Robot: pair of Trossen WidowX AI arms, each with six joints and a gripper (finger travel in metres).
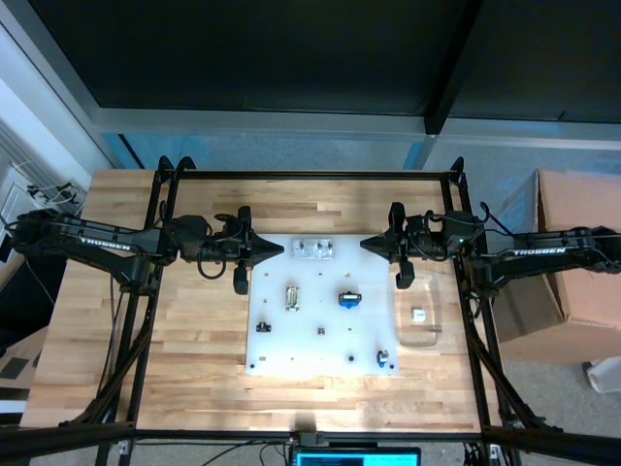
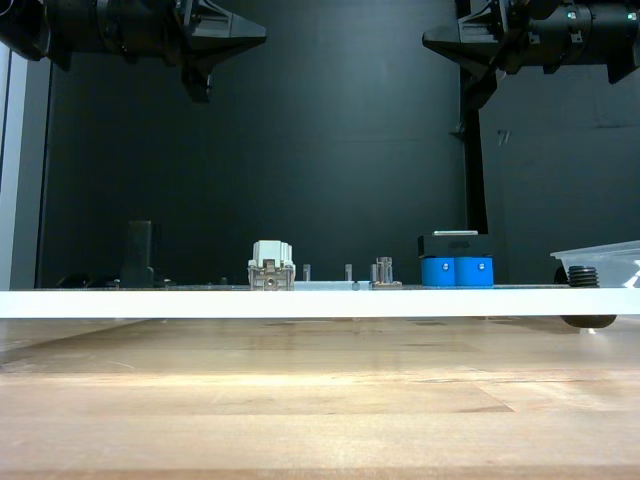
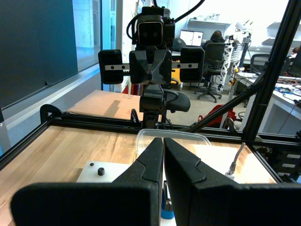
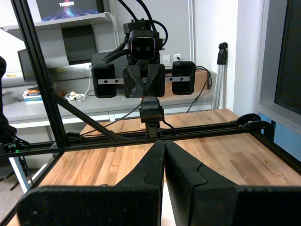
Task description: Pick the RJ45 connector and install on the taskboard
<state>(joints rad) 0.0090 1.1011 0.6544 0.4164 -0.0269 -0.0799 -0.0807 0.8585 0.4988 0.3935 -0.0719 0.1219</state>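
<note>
The left arm (image 1: 97,243) and right arm (image 1: 543,248) reach level inward, high above the desk (image 1: 146,369). The left jaws are pressed together on nothing, and the right jaws likewise. The connector (image 1: 384,356) stands well below the right jaws, nearer the desk's front, at the blue jack (image 1: 388,365). Its long axis is about upright with the cable end up; how deep it sits I cannot tell.

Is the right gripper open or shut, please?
Shut, holding nothing: the right gripper's black fingers meet, high above the white task board's far right. The left gripper, over its far left, is shut too.

Wood tbl (image 1: 194,388), cardbd box (image 1: 582,311) beside.
</note>
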